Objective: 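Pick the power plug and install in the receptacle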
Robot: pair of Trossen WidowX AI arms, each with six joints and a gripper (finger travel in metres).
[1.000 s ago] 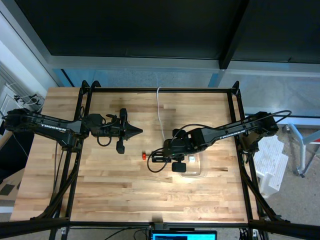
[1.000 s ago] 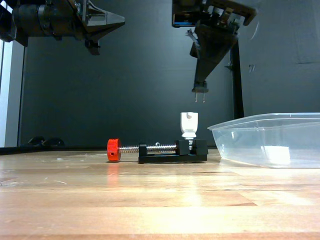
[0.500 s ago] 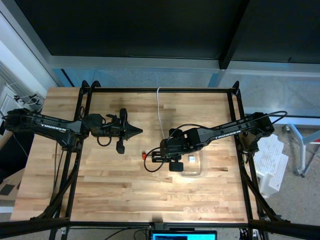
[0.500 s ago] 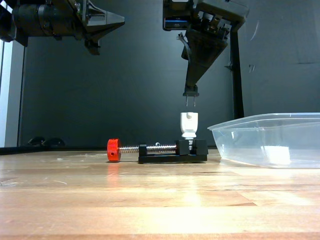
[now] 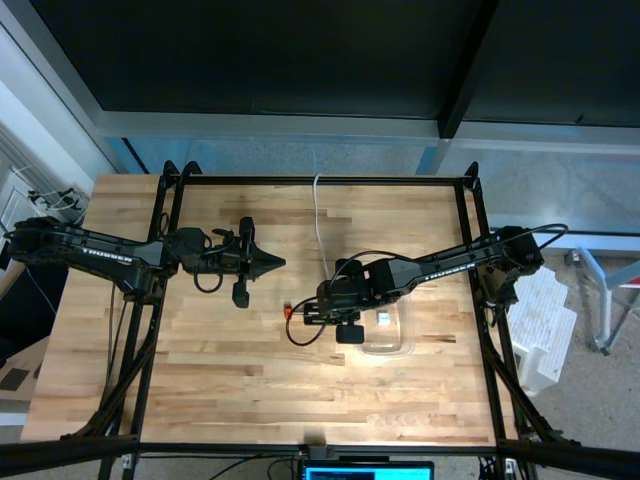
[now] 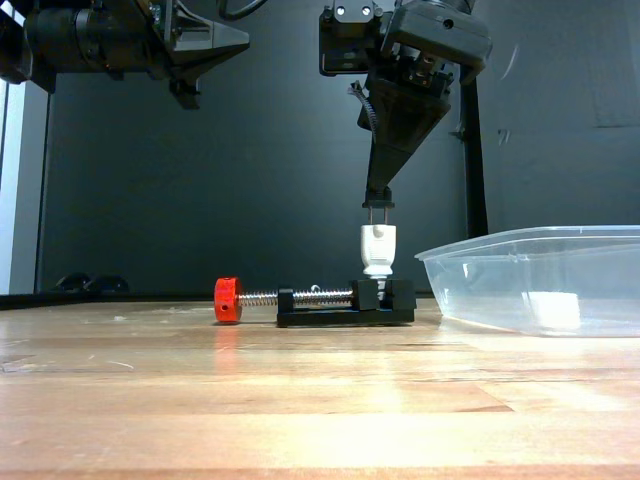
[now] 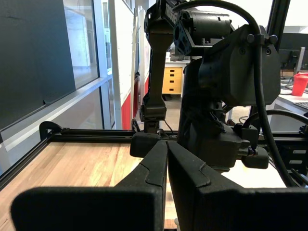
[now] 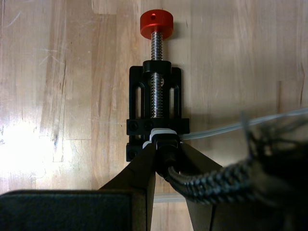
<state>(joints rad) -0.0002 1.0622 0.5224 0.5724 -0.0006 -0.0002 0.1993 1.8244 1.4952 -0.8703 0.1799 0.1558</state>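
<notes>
hovering left hand (image 5: 281, 263), right hand (image 6: 378, 193) gripping plug (image 8: 167, 148)

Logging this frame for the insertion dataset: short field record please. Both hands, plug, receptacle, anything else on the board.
left hand: shut, holding nothing, parked high at the left, away from the work
right hand: shut on small black power plug, pointing down over the vise
plug: upright, prong tips at the top of the white socket-block receptacle, body not seated
receptacle: upright, clamped in black vise with red knob; thin white cable runs away
other: clear plastic tray right of the vise, small white-grey block inside
</notes>
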